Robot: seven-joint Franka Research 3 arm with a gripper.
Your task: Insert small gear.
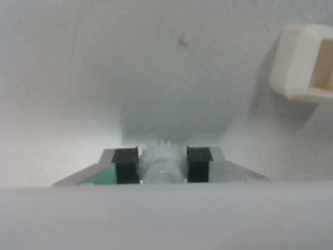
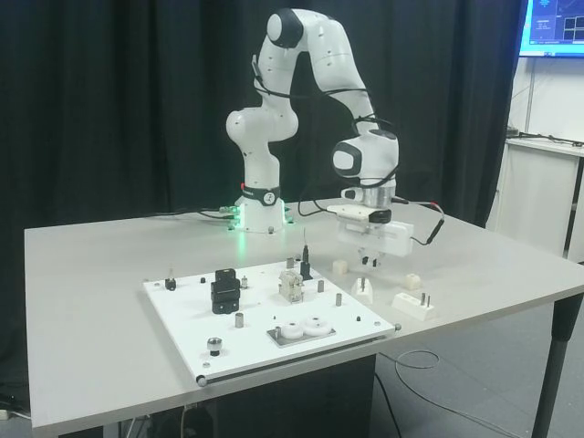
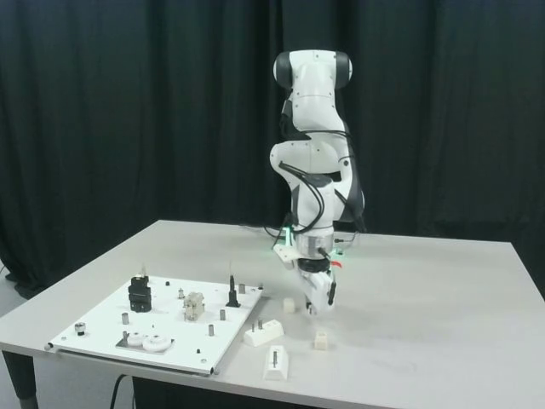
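In the wrist view a small white gear [image 1: 162, 160] sits between the two black pads [image 1: 126, 164], and my gripper [image 1: 162, 165] is shut on it. In the first room view the gripper [image 2: 368, 265] hangs a little above the grey table, off the right side of the white assembly board [image 2: 182, 315]. The second room view shows the gripper [image 3: 319, 308] beyond the board's [image 3: 94, 328] right corner. Two larger white gears [image 2: 304, 330] sit on a grey plate at the board's front edge. The held gear is too small to make out in either room view.
Small white holders stand on the table near the gripper: a square hollow block [image 1: 307, 62], a wedge-shaped block [image 2: 363, 289], a base with pins [image 2: 413, 303] and two small cubes [image 2: 339, 266]. The board carries a black block [image 2: 224, 292], pegs and a black post [image 2: 305, 265].
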